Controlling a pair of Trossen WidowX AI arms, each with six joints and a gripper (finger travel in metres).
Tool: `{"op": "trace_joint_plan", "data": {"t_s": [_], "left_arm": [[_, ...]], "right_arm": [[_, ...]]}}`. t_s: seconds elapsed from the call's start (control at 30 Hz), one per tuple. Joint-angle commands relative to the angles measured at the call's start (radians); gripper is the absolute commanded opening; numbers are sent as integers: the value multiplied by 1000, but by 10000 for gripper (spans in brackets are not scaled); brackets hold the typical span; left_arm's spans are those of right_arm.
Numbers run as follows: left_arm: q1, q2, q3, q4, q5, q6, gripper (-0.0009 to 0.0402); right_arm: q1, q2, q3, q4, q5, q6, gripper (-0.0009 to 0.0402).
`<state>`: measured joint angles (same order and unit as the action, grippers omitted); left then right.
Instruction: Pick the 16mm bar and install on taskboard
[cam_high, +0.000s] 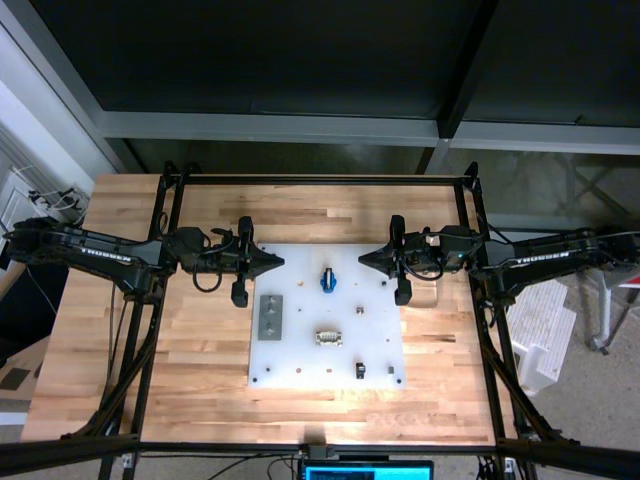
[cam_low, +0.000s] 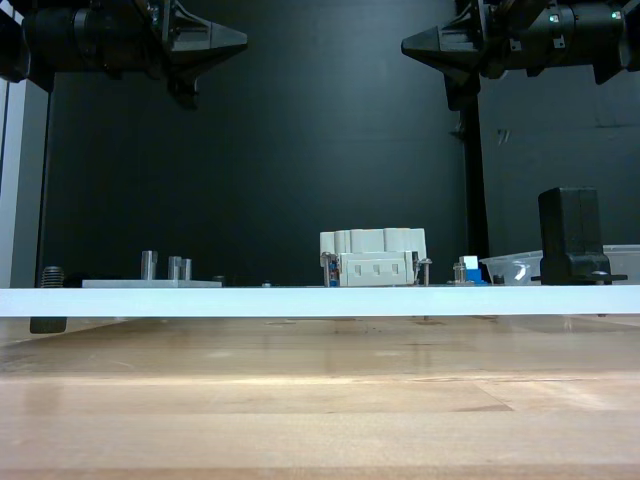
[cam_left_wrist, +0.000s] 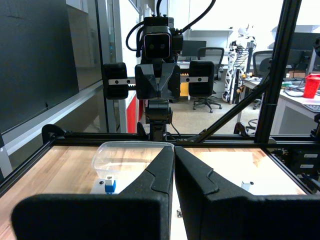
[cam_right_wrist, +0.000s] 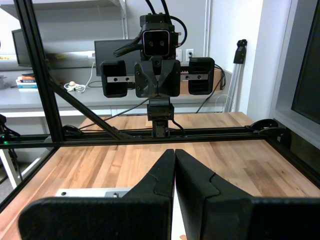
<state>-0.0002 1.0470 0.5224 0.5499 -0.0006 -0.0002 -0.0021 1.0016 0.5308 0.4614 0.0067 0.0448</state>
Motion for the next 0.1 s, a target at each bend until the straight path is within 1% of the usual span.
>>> {"op": "trace_joint_plan", "data": {"t_s": [0.03,0.1], "left_arm": [[0,0,0,0,0,0,0],[0,0,0,0,0,0,0]], "right_arm": [[0,0,0,0,0,0,0],[0,0,0,0,0,0,0]]}}
